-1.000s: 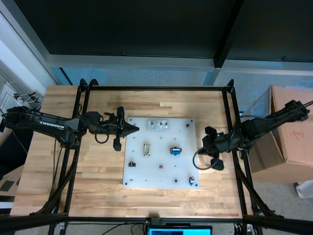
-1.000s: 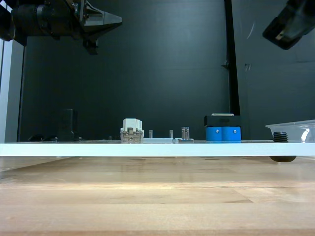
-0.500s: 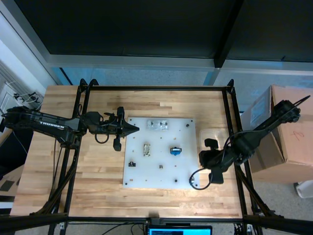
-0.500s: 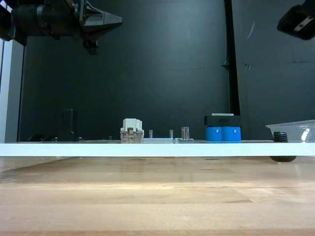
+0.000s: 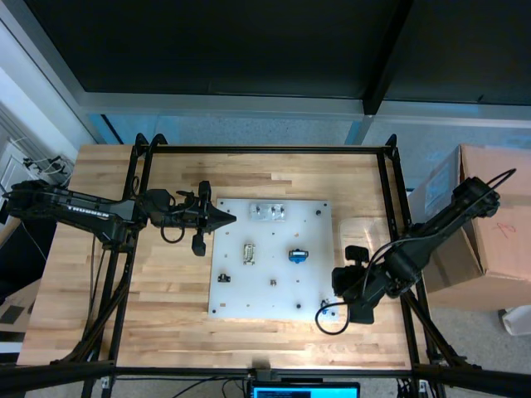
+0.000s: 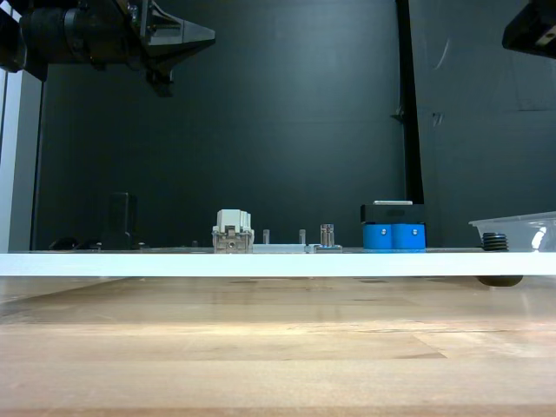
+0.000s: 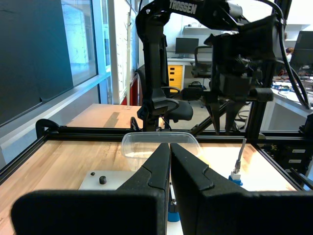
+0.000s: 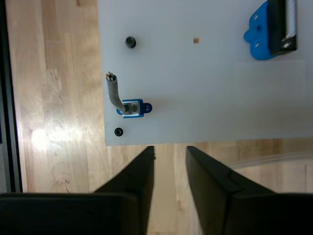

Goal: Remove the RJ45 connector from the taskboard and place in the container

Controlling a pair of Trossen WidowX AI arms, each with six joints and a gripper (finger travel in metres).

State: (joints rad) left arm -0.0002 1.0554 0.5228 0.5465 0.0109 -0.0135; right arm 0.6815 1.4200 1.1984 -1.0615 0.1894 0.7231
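The RJ45 connector [image 8: 131, 108] sits in its blue seat at the near right corner of the white taskboard [image 5: 249, 290], with a short grey cable stub rising from it. The left wrist view shows the connector [image 7: 235, 173] standing upright in that seat. My right gripper [image 8: 169, 149] hovers open above the board's near right corner [image 5: 338, 282], off the connector and holding nothing. My left gripper [image 5: 228, 218] is shut and empty, high over the board's left edge [image 6: 207, 35]. The clear container [image 5: 365, 228] lies right of the board.
The board also carries a blue connector block [image 5: 297, 255], a beige connector [image 5: 248, 252] and a metal fitting [image 5: 269, 213]. A black frame [image 5: 265, 150] surrounds the table. A cardboard box [image 5: 489, 224] stands beyond the right edge.
My right arm has moved toward the table's near edge, along the board's right side, to above the near right corner. The left arm and the connector have not moved.
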